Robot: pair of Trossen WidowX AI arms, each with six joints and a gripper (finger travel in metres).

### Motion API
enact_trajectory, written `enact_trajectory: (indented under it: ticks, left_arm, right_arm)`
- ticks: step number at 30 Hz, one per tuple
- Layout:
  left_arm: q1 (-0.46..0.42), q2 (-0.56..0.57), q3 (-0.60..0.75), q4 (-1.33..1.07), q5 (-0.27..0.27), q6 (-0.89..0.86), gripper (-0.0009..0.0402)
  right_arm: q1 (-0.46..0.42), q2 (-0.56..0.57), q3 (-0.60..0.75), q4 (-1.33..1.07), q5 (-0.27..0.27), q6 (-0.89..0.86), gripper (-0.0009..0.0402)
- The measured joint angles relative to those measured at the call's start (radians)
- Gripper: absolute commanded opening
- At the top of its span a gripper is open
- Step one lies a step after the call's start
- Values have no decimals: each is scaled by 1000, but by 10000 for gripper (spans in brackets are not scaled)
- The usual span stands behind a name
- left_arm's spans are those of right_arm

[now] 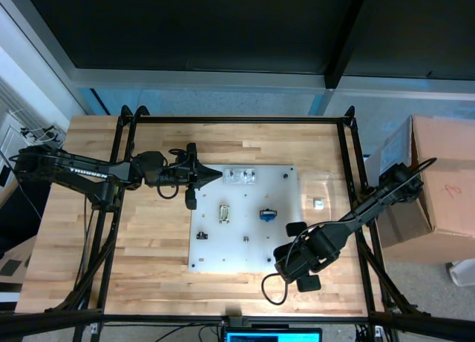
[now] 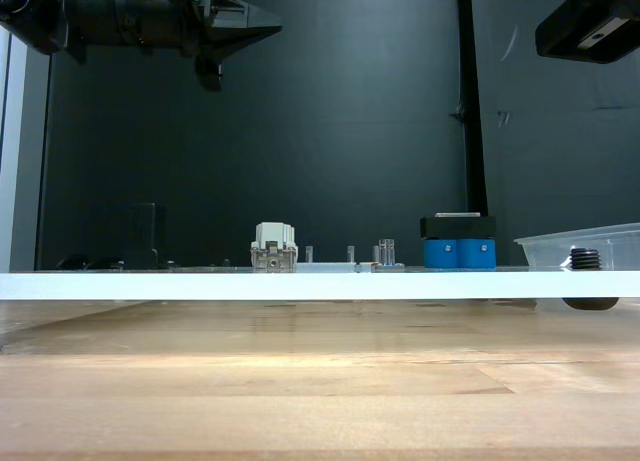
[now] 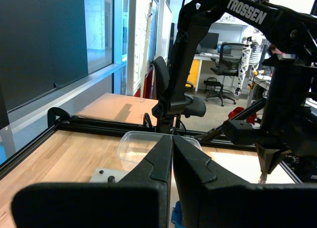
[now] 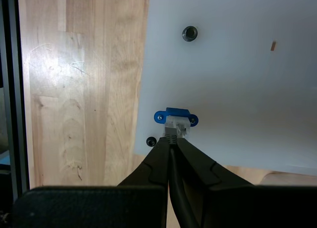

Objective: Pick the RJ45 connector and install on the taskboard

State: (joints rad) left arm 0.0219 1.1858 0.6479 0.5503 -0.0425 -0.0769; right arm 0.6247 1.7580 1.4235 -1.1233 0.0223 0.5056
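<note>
Pale wooden table (image 1: 89,245) with a white task board (image 1: 223,257) on it — the right gripper (image 4: 171,143) holds the plug high above the board.
Its fingers pinch the clear-plastic RJ45 connector (image 4: 177,129), which is clear of the blue bracketed socket (image 4: 174,112) on the board below. To seat it well, I'd square the plug to the socket's opening first, then come down slowly and straight — no sideways drag. The left gripper (image 1: 217,175) hangs high over the board's far-left edge, fingers pressed together, empty.

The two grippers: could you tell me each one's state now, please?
Left gripper: shut, empty, above the board.
Right gripper: shut on the connector.
</note>
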Motion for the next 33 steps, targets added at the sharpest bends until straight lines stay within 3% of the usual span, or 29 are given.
enact_trajectory:
  ticks: [19,33]
  left_arm:
    - [0,0,0,0,0,0,0]
    - [0,0,0,0,0,0,0]
  right_arm:
    - [5,3,-13,13,-4,14,0]
    - [-12,5,71,-71,8,13,0]
